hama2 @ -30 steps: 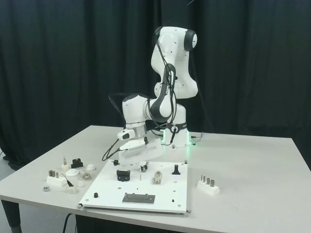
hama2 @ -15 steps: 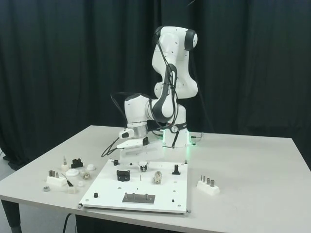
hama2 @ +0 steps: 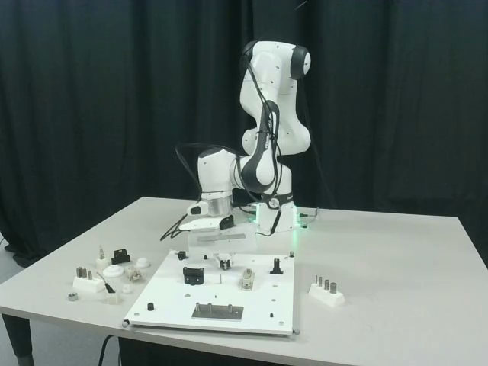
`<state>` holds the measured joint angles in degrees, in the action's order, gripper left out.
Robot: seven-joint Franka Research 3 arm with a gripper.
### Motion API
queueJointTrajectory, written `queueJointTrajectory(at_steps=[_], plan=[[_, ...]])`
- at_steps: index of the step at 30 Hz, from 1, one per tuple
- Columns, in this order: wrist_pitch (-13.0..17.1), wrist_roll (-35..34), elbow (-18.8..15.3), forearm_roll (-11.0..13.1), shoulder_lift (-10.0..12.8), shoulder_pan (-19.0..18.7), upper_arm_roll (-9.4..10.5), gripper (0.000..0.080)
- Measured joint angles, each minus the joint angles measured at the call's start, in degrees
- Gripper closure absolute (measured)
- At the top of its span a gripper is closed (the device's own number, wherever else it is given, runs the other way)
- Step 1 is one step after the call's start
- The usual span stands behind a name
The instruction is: Insert BNC.
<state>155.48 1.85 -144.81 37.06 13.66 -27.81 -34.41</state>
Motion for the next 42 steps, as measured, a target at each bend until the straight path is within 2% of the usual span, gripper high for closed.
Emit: queueJointTrajectory(at_steps=[18, 30, 36, 42], plan=[[2.4, -15.2, -0.9, -0.1, 0.0, -2.0, -0.99, 0.0681], [2.7, -26.6, -1.0, -1.1, 0.4, -4.8, -3.23, 0.0681], [2.7, -34.9, -1.0, -4.6, 0.8, -6.8, -4.91, 0.0681], [2.3, -46.5, -0.7, -11.4, 1.2, -8.3, -6.10, 0.0681]])
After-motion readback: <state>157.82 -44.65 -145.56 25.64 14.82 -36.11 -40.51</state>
